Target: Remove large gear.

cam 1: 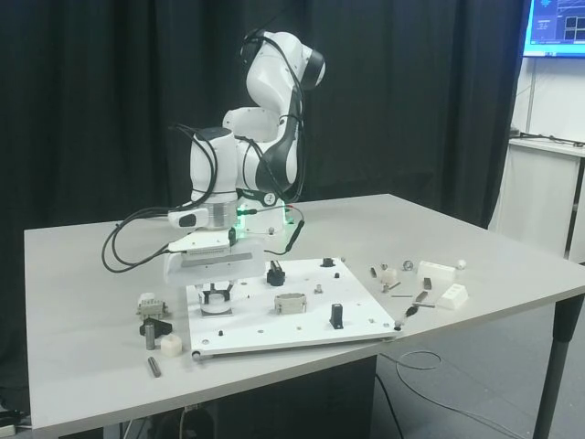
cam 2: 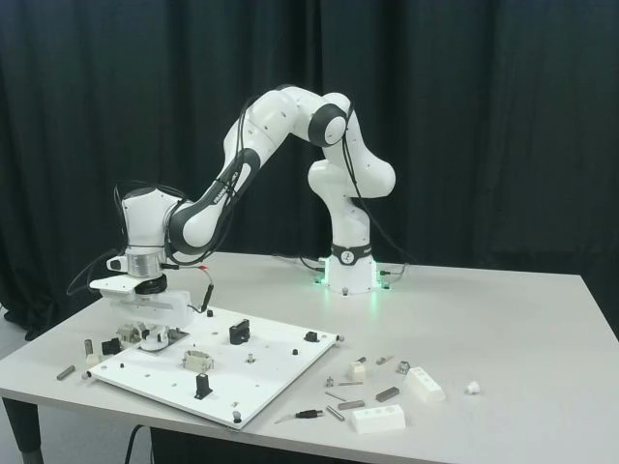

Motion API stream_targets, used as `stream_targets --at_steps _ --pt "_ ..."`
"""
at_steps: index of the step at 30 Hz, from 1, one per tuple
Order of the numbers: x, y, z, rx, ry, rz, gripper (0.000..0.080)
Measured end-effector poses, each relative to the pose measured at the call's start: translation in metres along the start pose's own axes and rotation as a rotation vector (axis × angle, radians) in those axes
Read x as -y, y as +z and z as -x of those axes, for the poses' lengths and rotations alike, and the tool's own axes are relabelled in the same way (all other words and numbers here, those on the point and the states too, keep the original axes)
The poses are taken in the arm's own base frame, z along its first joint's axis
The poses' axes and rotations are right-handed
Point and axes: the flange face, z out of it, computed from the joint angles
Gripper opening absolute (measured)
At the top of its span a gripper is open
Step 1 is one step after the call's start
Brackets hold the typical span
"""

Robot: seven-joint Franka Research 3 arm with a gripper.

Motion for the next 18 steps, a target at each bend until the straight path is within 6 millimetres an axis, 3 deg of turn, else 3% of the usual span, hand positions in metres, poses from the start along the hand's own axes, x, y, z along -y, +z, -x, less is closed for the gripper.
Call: stream_targets --at_steps 5,18 --pt "-0.0005 -0.0001 -0.0002 0.000 0.024 -0.005 0.0330" --pt "-0.0014 -0.0015 -0.0006 0.002 0.325 -0.013 0.0330"
